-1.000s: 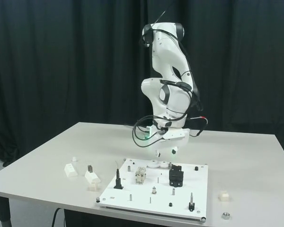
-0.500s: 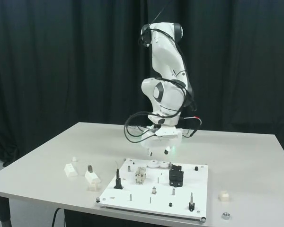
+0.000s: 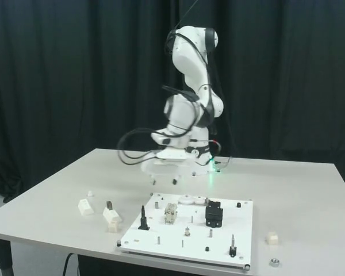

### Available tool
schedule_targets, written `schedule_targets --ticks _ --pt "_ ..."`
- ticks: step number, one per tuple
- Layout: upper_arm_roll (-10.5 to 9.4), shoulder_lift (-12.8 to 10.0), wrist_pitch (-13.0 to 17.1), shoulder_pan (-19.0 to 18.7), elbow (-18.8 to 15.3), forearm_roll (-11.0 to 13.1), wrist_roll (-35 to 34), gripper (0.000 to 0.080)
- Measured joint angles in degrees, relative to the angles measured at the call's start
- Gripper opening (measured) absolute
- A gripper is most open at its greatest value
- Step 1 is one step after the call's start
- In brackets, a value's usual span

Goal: Pick small gear.

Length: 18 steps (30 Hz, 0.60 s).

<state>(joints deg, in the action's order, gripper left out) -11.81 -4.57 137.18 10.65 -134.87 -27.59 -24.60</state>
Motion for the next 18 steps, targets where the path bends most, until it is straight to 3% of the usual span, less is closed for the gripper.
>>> schedule_targets --ticks 9,18 --pt "9.07 -1.97 2.4 0.97 3.3 0.0 9.2 0.08" --pt "18.59 -5.79 6.05 0.98 7.06 0.56 17.75 0.08"
